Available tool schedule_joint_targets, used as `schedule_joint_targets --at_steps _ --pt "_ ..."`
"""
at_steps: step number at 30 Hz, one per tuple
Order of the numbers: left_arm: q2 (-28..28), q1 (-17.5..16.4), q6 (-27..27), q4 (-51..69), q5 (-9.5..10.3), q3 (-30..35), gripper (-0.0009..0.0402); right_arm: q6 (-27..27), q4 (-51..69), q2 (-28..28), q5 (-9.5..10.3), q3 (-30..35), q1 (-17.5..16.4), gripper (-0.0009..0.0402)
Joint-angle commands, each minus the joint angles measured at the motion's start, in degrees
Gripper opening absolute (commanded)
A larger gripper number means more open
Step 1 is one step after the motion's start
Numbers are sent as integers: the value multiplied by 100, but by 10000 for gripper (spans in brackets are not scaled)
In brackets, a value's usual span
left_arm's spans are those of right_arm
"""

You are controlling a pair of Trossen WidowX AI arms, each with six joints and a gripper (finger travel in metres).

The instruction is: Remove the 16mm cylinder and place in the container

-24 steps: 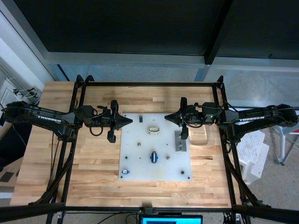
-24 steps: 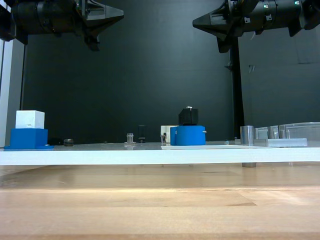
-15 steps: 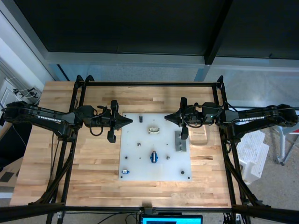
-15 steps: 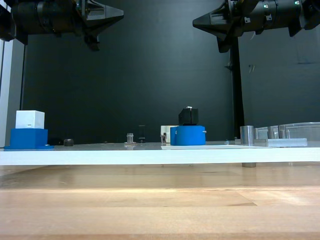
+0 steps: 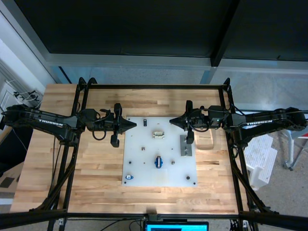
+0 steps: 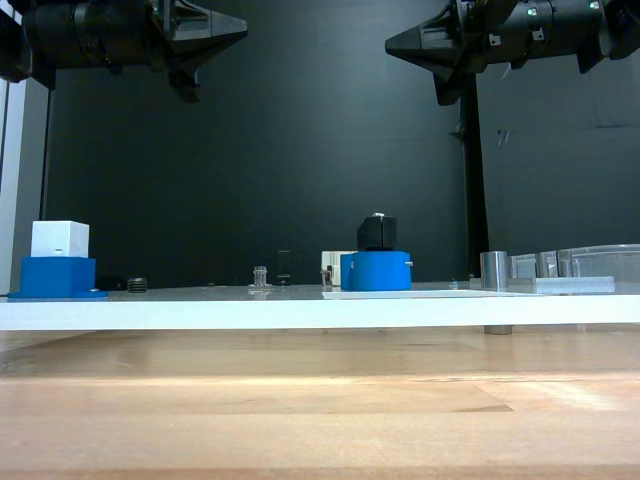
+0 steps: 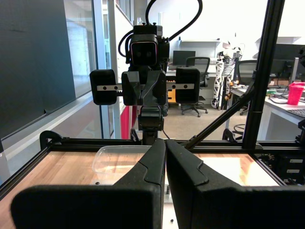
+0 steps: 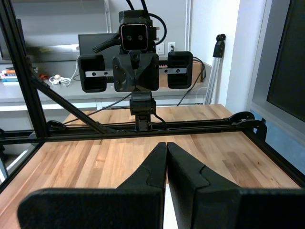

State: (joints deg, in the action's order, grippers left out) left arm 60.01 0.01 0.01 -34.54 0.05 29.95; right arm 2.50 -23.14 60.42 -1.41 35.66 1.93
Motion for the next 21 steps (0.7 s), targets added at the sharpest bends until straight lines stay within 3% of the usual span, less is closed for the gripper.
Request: schedule_joint_targets --at_steps 1,3,9,21 --pt "0 0 2 -2 -2 0 0 90 66 9 33 52 -22 0" --pt "0 -2 0 0 -2 0 0 87 509 9 146 214 -79 0" --pt "0 -2 2 -2 -2 0 0 125 2975 136 94 1086 -221 0" --pt "0 0 0 -2 -2 0 0 326 6100 1248 94 2529 -680 0"
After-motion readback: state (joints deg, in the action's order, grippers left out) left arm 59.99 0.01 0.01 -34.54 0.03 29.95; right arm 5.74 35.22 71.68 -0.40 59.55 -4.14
